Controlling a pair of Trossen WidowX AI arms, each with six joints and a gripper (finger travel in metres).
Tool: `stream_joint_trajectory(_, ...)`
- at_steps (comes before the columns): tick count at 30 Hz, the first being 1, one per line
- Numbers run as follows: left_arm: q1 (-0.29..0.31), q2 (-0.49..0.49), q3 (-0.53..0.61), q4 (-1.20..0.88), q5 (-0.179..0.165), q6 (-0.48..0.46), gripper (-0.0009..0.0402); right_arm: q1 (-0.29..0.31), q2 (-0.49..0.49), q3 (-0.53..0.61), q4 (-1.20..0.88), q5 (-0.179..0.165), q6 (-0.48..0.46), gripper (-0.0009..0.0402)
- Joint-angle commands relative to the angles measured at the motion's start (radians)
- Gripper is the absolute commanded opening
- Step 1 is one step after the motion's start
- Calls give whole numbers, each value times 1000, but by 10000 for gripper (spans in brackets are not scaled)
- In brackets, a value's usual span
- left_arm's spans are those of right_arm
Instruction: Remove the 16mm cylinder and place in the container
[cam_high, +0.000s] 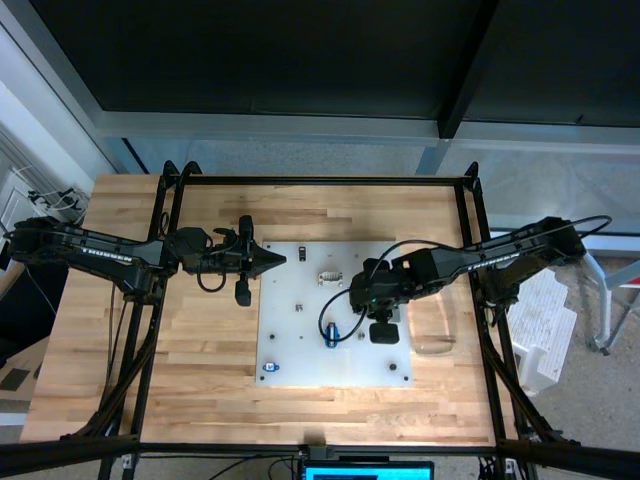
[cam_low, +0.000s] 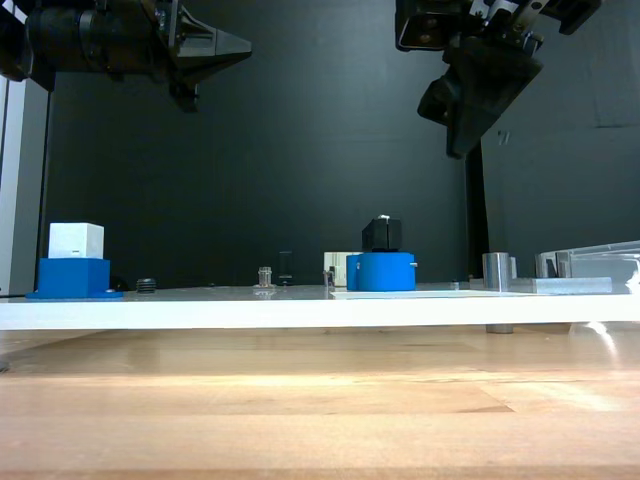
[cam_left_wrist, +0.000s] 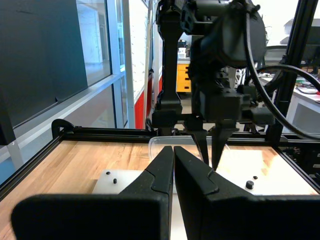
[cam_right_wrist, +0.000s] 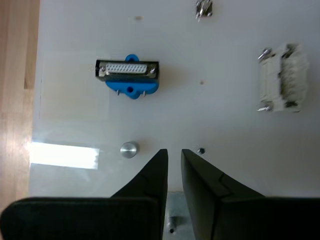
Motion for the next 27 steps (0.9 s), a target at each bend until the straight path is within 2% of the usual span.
stream_joint_trajectory(1,0,0,0,1,0,0,0,16,17,16,-8,8,17,51)
stream_joint_trajectory(4,0,0,0,0,0,0,0,34,27,22,-22,50,23,64)
stream_joint_trajectory(8,0,0,0,0,0,0,0,61,42,22,-24,53,35,100)
stream_joint_trajectory(13,0,0,0,0,0,0,0,97,74,27,-24,58,59,169)
stream_joint_trajectory(15,0,0,0,0,0,0,0,107,78,33,-32,84,78,195)
stream_joint_trajectory(18,0,0,0,0,0,0,0,110,89,42,-37,90,92,226)
stream_joint_trajectory(22,0,0,0,0,0,0,0,113,108,60,-44,106,95,244)
stream_joint_trajectory(27,0,0,0,0,0,0,0,114,144,70,-51,105,95,244)
